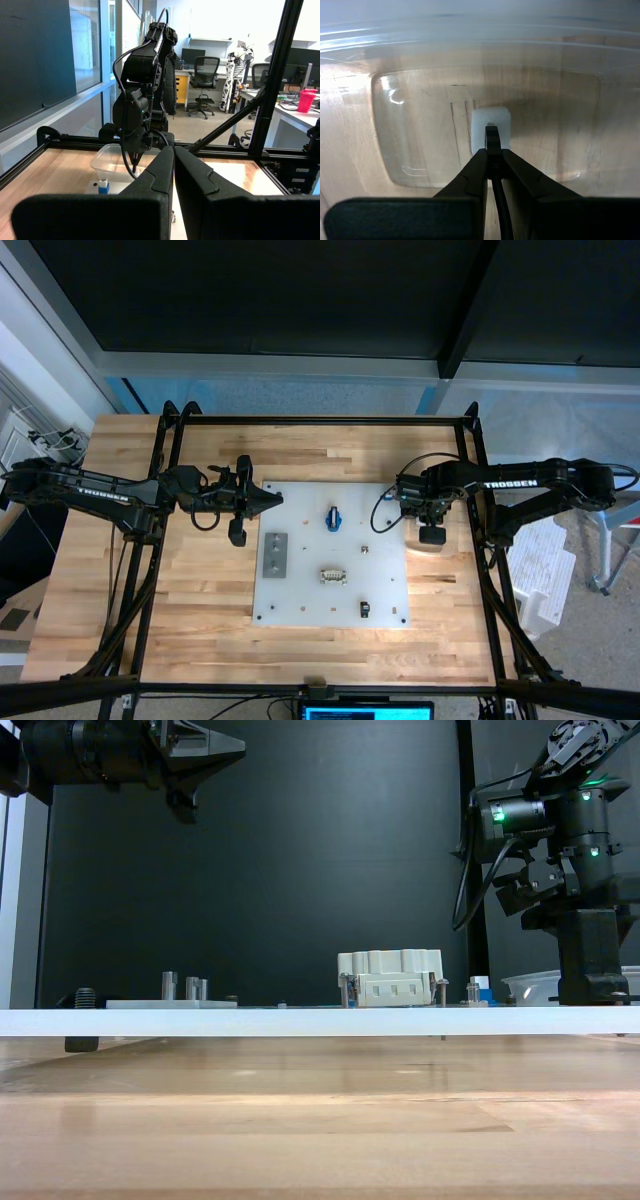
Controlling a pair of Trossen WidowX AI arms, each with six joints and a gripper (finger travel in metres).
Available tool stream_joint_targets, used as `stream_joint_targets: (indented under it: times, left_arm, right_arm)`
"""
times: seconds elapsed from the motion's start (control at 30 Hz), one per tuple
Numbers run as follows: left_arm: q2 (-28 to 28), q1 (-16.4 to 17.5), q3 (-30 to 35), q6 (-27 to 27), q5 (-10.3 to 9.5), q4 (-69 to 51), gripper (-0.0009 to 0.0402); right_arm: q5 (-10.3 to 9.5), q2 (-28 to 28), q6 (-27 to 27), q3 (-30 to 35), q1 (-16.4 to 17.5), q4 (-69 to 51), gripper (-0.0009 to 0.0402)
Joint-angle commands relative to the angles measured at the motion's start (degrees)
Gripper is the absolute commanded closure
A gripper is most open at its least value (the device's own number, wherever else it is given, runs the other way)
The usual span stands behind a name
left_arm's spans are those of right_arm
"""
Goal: Pick the USB connector and install on taskboard
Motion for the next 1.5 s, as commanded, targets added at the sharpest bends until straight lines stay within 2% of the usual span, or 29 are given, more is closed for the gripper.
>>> stream_joint_targets:
  times: [0.03,1.07,1.23,1.5]
  left_arm:
    - [0.00,0.00,0.00,0.00,0.00,0.02,0.0393]
    - [0.00,0.02,0.00,0.00,0.00,0.02,0.0393]
    - [0.00,0.00,0.02,0.00,0.00,0.02,0.0393]
    - [0.00,0.02,0.02,0.00,0.00,0.02,0.0393]
  right_arm:
    - [0.04,-0.04,-0.15,0.02,0.02,0.09,0.0390]
    - [0.22,-1.33,-2.95,2.95,0.02,-4.39,0.0393]
    - [0.20,-1.66,-2.95,5.38,0.02,-6.82,0.0393]
    - [-0.31,-1.88,-2.91,13.27,0.98,-15.45,0.0393]
